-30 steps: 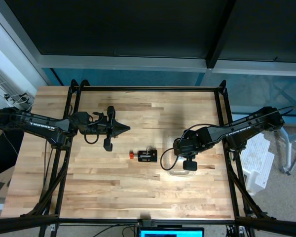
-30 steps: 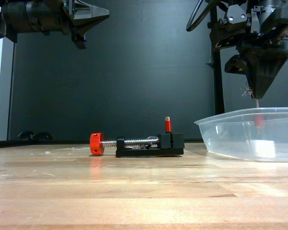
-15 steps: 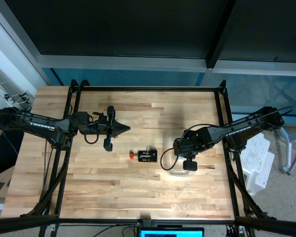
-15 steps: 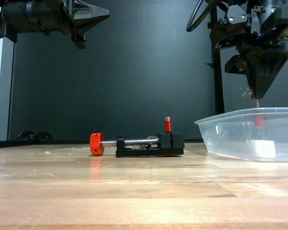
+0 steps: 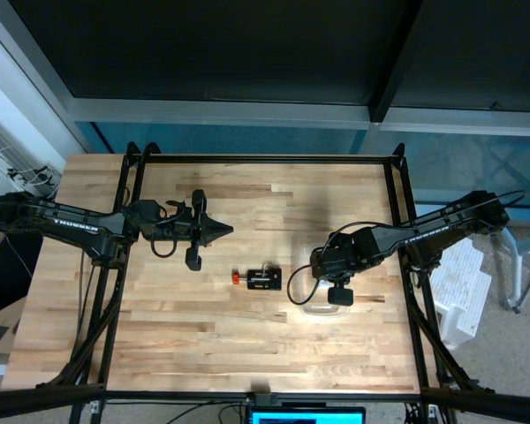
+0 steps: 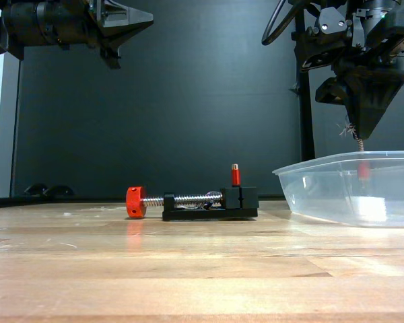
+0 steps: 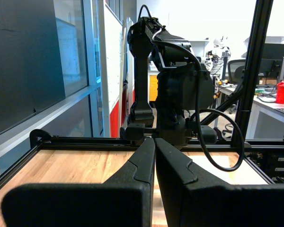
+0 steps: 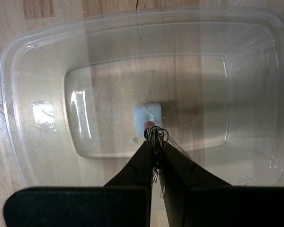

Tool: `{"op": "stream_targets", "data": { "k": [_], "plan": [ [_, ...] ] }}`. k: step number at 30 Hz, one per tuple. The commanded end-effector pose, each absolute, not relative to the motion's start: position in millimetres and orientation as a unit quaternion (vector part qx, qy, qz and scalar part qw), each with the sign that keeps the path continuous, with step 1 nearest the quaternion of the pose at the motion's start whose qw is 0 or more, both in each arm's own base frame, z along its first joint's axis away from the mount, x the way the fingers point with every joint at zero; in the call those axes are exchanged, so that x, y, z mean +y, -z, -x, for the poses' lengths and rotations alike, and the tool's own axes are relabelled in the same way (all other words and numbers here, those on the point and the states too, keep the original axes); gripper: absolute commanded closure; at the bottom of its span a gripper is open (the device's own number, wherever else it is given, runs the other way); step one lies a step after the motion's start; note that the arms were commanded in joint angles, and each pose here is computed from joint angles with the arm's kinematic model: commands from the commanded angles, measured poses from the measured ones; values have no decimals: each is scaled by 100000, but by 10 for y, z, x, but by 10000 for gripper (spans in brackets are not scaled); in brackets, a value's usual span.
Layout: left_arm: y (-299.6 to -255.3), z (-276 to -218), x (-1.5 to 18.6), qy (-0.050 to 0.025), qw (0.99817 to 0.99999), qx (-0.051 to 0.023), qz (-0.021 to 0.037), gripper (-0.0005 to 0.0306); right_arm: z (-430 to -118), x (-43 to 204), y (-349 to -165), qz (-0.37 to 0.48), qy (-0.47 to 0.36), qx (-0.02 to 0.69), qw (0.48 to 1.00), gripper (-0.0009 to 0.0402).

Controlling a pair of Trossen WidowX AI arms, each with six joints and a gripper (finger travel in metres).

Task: Pick the rca connector and install on the hub

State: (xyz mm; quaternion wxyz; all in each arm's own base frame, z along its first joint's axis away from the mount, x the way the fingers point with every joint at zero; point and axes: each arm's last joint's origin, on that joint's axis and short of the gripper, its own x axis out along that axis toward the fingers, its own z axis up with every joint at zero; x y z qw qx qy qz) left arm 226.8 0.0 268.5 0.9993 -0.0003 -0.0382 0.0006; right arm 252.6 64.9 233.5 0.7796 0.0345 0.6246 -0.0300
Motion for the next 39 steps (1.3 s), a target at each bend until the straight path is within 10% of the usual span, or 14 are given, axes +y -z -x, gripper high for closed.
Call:
{"op": "stream_targets", "data": {
  "k": [1, 39],
  "plan": [
    [-2686, -2268, 0, -38, 99926, -3842, 12, 300, -2527, 649, -2334, -3429, 3020, 62467, 77955, 393],
    [-2686, -2269, 1, -57, 99927, -3823, 11, 300, -2551, 665, -2058, -3711, 3189, 62490, 77917, 393]
  ]
}}
